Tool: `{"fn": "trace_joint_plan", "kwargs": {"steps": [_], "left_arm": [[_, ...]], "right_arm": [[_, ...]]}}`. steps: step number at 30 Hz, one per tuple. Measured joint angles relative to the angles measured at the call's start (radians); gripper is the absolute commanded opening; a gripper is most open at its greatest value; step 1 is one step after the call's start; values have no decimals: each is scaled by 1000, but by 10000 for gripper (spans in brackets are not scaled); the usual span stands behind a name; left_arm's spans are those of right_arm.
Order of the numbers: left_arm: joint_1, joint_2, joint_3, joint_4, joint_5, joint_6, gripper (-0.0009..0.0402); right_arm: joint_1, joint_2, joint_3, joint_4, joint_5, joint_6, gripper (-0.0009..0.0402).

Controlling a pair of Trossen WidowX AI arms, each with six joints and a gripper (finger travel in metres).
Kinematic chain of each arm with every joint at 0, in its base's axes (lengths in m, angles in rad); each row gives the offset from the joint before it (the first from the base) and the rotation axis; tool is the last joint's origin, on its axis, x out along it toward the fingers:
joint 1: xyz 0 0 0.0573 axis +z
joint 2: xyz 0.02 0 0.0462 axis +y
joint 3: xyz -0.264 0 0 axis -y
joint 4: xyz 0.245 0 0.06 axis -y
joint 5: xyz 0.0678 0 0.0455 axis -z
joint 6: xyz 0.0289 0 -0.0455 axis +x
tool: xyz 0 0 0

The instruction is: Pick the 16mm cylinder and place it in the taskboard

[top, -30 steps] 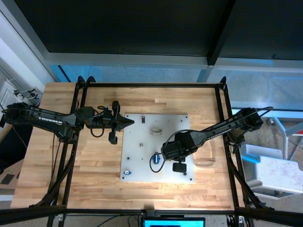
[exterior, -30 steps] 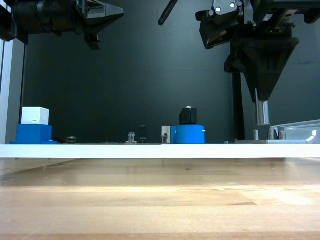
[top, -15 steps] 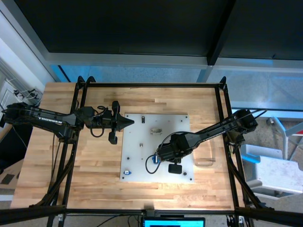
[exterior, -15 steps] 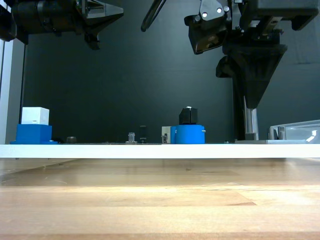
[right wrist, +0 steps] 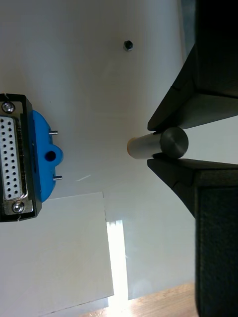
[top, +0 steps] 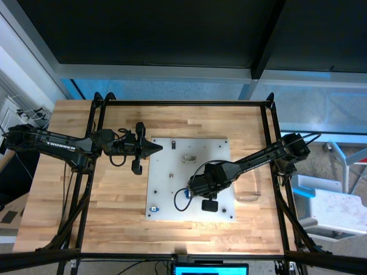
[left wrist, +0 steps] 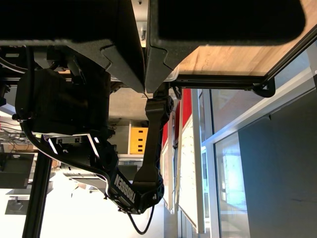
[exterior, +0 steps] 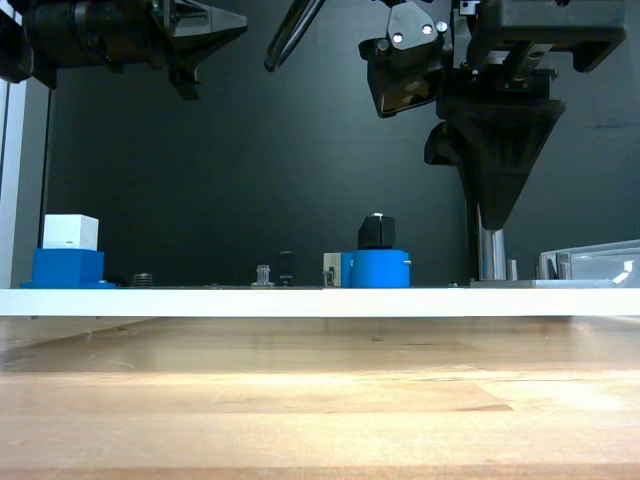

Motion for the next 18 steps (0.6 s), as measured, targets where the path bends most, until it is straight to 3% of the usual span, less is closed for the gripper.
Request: {"fn": "trace_joint_plan", "kwargs": {"steps": [18], "left_arm": [[0, 0, 0, 0, 0, 0, 0]], "right_arm": [[0, 15, 0, 6, 2, 0, 12]]}}
